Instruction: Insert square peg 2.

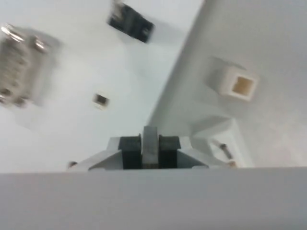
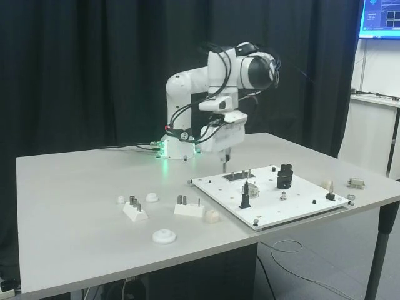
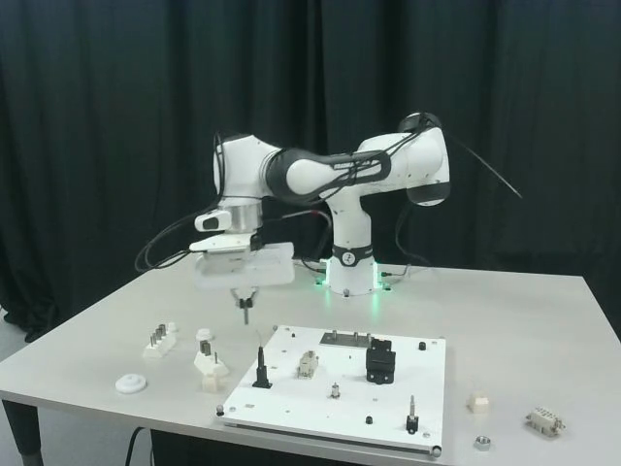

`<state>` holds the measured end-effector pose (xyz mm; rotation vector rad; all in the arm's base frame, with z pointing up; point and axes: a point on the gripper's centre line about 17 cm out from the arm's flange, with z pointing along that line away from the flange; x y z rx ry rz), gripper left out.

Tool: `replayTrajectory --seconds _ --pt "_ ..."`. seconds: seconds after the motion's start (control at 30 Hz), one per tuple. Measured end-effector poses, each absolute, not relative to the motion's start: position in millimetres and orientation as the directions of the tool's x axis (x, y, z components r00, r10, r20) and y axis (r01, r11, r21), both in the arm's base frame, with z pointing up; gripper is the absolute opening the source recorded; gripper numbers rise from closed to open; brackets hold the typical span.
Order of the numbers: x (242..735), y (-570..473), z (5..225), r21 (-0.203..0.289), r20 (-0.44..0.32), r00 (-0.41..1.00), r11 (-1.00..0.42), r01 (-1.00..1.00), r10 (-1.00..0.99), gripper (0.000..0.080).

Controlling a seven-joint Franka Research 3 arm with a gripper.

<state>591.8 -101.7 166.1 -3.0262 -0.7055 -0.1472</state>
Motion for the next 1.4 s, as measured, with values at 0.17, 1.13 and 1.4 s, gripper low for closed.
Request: replayTrajectory --seconds 0.17,1.13,1.4 --pt "597 -71 178 -0.033 0.113 0.914 -0.918 0.396 0.391 0.0072" --pt "621 87 185 -0.038 0.084 0.992 -0.994 0.100 0.097 0.0072" --pt "633 115 169 -0.008 0.081 0.993 -0.997 0.082 0.081 0.0072"
